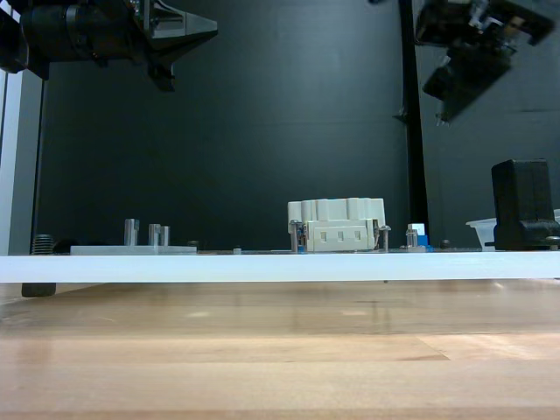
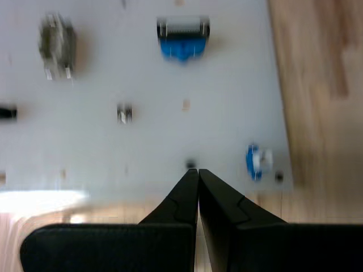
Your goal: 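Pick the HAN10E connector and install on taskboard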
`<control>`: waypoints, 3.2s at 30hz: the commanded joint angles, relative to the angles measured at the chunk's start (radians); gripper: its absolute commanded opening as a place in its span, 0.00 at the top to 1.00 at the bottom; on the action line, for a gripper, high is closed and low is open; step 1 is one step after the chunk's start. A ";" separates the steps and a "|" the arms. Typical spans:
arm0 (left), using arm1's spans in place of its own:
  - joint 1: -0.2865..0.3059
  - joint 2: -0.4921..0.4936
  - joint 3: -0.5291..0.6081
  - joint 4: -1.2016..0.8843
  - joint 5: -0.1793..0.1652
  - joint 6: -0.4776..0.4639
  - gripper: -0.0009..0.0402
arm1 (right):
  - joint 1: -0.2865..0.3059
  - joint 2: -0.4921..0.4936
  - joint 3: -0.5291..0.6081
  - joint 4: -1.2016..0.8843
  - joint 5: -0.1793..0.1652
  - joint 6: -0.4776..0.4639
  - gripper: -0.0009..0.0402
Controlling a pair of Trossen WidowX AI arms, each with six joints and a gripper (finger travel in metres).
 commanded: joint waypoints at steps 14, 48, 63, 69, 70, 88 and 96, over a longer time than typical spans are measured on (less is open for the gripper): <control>0.000 0.000 0.000 0.000 0.000 0.000 0.98 | 0.006 0.004 -0.014 -0.211 -0.002 -0.029 0.98; 0.000 0.000 0.000 0.000 0.000 0.000 0.98 | 0.105 0.077 -0.270 -0.012 0.050 0.064 0.43; 0.000 0.000 0.000 0.000 0.000 0.000 0.98 | 0.119 0.103 -0.286 0.014 0.085 0.225 0.43; 0.000 0.000 0.000 0.000 0.000 0.000 0.98 | 0.120 0.103 -0.316 0.032 0.095 0.269 0.43; 0.000 0.000 0.000 0.000 0.000 0.000 0.98 | 0.121 0.103 -0.319 0.039 0.093 0.271 0.43; 0.000 0.000 0.000 0.000 0.000 0.000 0.98 | 0.126 0.130 -0.328 0.048 0.093 0.266 0.31; 0.000 0.000 0.000 0.000 0.000 0.000 0.98 | 0.130 0.157 -0.340 0.090 0.092 0.282 0.31</control>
